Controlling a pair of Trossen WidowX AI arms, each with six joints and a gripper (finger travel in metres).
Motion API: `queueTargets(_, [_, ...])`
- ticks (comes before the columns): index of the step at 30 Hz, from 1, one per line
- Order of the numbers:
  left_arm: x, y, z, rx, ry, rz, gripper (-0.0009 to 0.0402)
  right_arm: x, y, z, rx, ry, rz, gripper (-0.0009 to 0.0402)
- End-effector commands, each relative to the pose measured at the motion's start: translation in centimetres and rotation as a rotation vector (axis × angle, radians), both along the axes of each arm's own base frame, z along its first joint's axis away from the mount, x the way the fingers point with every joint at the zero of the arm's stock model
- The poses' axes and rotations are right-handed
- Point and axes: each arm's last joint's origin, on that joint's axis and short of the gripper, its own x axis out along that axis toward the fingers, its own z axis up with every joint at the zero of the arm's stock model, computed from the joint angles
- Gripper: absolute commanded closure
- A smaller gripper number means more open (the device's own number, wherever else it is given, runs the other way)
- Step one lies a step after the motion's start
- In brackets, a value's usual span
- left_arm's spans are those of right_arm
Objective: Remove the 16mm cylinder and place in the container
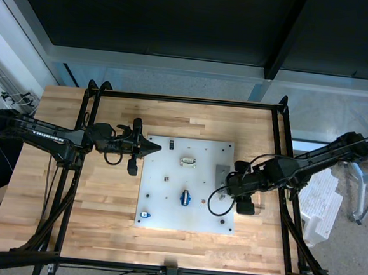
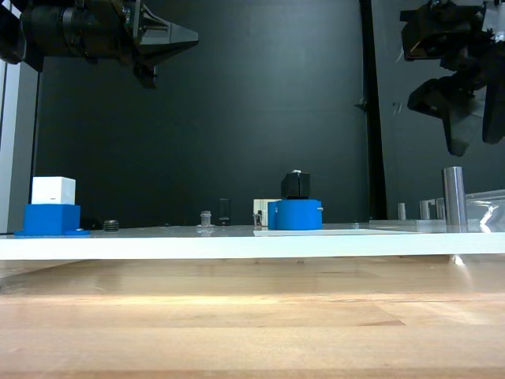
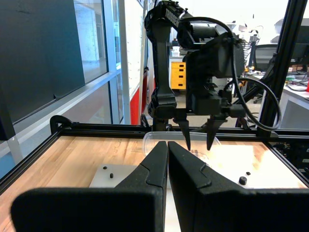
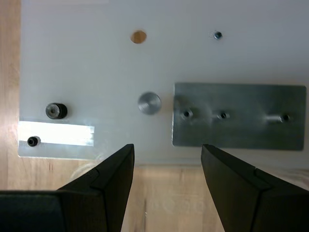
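The 16mm cylinder (image 4: 149, 103) stands upright in the white board (image 4: 87, 72), a short silvery peg close beside the end of the grey metal block (image 4: 239, 116). In the low view the cylinder (image 2: 453, 196) rises at the board's right end. My right gripper (image 4: 167, 147) hangs open above it, its fingers apart and touching nothing; the low view shows the same gripper (image 2: 458, 146) a little way over the peg. The clear container (image 2: 488, 207) lies just right of the board. My left gripper (image 1: 156, 147) is shut and empty, held high over the board's left edge.
On the white board (image 1: 167, 193) stand a blue part with a black knob (image 1: 184, 198), a blue block with a white cube (image 2: 51, 207), a white connector (image 1: 188, 161) and small pegs (image 2: 402, 211). A black frame (image 1: 187, 100) rims the wooden table.
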Motion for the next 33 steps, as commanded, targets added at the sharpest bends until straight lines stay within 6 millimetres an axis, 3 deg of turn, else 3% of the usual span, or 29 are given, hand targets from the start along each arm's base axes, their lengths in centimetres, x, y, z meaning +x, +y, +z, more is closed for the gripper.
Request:
queueTargets(1, [0.0,0.0,0.0,0.000,0.000,0.000,0.0393,1.0,0.4,0.0,-0.005,0.008,0.005,0.0201])
queueTargets(12, [0.0,0.0,0.0,0.000,0.000,0.000,0.0393,3.7,1.6,-0.6,-0.018,0.047,0.010,0.0201])
queueTargets(27, [0.0,0.0,0.0,0.000,0.000,0.000,0.0393,4.0,2.0,-1.2,-0.024,0.066,0.012,0.0201])
queueTargets(33, [0.0,0.0,0.0,0.000,0.000,0.000,0.0393,4.4,2.3,-2.4,-0.042,0.110,0.016,0.0201])
